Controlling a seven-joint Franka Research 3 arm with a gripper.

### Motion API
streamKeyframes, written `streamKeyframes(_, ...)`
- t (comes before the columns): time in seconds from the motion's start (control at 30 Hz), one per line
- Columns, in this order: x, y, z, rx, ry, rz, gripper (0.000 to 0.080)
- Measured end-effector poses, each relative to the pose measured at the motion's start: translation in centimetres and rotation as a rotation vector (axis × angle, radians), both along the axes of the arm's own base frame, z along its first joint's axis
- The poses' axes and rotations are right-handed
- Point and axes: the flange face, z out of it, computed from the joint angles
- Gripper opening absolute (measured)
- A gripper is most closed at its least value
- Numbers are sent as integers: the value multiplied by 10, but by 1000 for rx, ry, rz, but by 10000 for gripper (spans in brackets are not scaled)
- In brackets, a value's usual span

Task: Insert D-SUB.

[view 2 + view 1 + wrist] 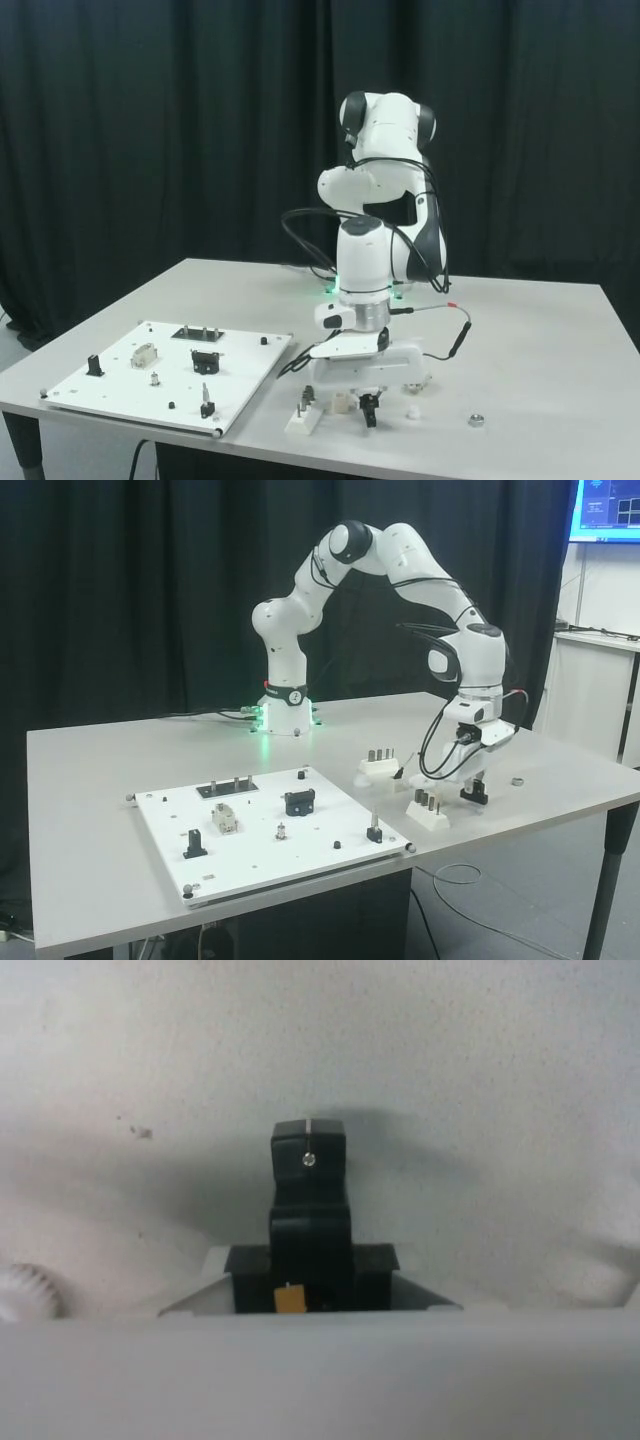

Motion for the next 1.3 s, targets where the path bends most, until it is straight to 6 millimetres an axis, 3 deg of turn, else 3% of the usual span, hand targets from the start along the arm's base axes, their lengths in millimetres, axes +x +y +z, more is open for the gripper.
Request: streamKeyframes(1.3, 1, 0, 8, 6, -3, -2, 155)
